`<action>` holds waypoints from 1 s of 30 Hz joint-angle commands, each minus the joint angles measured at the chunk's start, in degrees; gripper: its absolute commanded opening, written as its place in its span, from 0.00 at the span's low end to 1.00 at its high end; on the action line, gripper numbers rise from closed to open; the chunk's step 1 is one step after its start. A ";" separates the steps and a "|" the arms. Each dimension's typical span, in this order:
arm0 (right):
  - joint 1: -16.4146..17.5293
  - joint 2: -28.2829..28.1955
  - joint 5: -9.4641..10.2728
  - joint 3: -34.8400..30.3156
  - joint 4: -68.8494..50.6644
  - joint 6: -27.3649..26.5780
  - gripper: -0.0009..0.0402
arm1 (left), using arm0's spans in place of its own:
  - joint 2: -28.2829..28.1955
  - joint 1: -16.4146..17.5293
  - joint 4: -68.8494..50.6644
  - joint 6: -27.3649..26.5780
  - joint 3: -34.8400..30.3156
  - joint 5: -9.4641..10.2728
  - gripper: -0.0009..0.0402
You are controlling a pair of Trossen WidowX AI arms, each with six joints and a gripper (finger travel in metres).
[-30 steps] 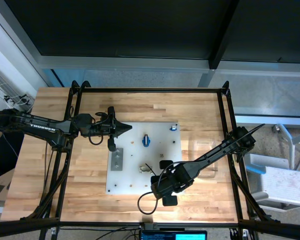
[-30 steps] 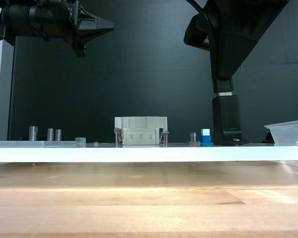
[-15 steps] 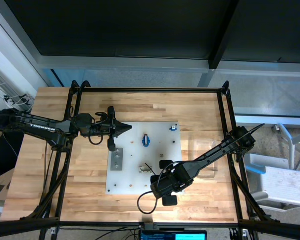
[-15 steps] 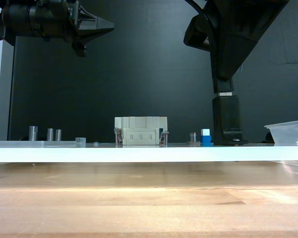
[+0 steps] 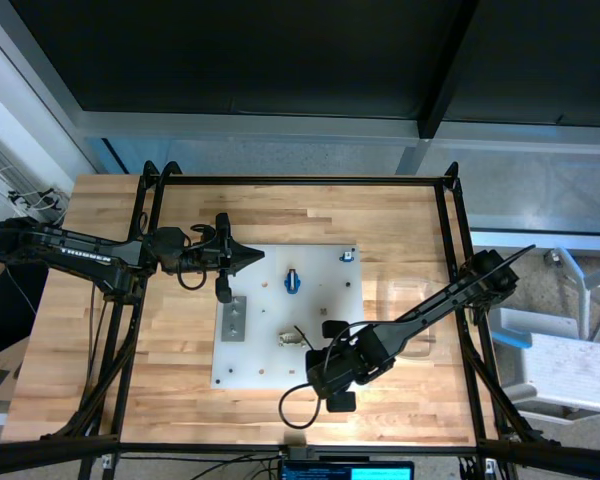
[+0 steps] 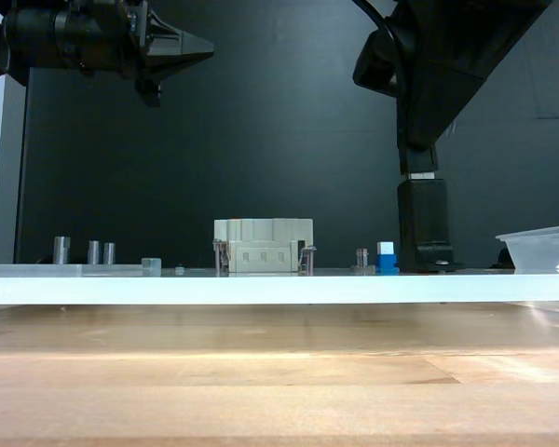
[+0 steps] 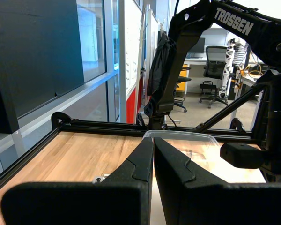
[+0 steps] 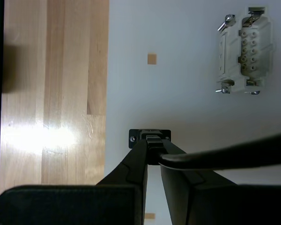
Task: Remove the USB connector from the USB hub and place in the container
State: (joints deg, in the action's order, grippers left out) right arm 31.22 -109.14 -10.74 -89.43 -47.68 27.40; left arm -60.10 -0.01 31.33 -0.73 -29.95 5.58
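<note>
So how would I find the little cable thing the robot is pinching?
Find the white board mid-table. Near its edge the right gripper is shut on the USB connector, plugged into a small black socket; the left gripper hangs shut above the board's far corner. It's a thin black cable, unlike the chunky beige block beside it.

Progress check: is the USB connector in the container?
No; right gripper pinches the USB connector at its socket, left gripper hovers high up.

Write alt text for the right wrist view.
The right gripper pinches the USB connector, plugged into the hub on the white board; a grey multi-pin block lies beyond. The left gripper, unseen here, hangs shut near the board's far left corner.
</note>
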 commanded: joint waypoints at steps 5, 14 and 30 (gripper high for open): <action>1.25 2.86 -1.84 4.68 3.98 2.45 0.02 | -0.02 0.00 0.02 0.00 0.00 0.00 0.02; 2.47 4.15 -3.28 8.55 9.44 3.21 0.02 | -0.02 0.02 0.00 0.02 0.00 -0.02 0.02; 3.02 5.55 -3.98 10.12 10.97 3.17 0.02 | -0.02 0.02 0.02 0.00 0.00 -0.02 0.02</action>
State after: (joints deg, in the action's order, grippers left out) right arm 34.22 -103.59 -15.14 -78.89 -36.40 30.76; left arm -60.10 -0.01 31.33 -0.73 -29.95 5.58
